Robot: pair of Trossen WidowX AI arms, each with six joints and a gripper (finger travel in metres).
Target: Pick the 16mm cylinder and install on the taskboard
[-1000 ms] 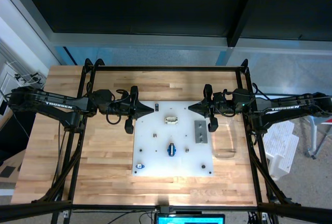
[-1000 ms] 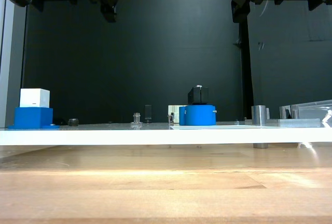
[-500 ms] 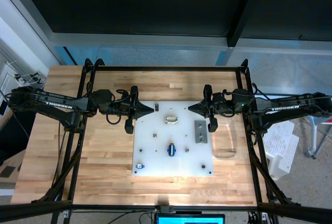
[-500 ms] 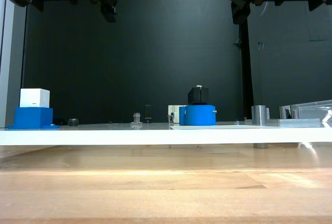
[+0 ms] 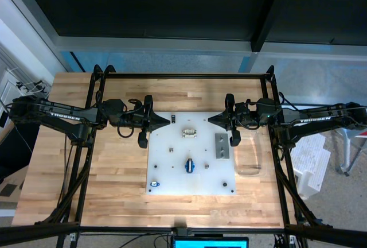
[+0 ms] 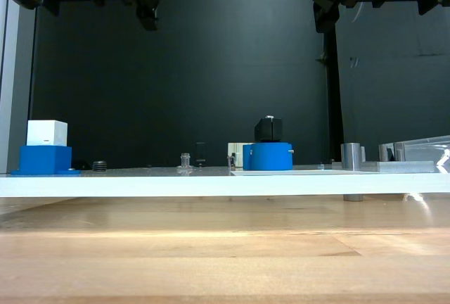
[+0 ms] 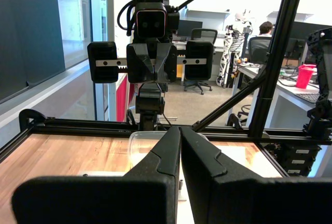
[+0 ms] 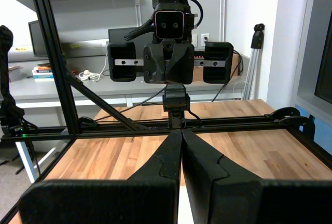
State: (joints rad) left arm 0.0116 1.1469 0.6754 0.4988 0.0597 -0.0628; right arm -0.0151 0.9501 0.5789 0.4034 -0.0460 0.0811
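The taskboard [image 5: 172,167] is a white square plate in the middle of the wooden table, seen edge-on in the low view [image 6: 140,183]. On it stand a grey metal block [image 5: 221,145], a blue fitting [image 5: 189,166] and a beige connector [image 5: 188,132]. A small silvery cylinder [image 6: 350,156], which I take for the 16mm cylinder [image 5: 206,166], stands upright on the board near the block. My left gripper [image 5: 168,120] hovers high over the board's far left corner, its fingers [image 7: 168,151] shut on nothing. My right gripper [image 5: 210,120] hovers high over the far right part, also shut and empty [image 8: 181,136].
A clear plastic tray [image 5: 248,155] lies on the table just right of the board. A white cube on a blue base [image 6: 46,148] stands at the board's near left corner. A black metal frame [image 5: 183,76] runs around the table.
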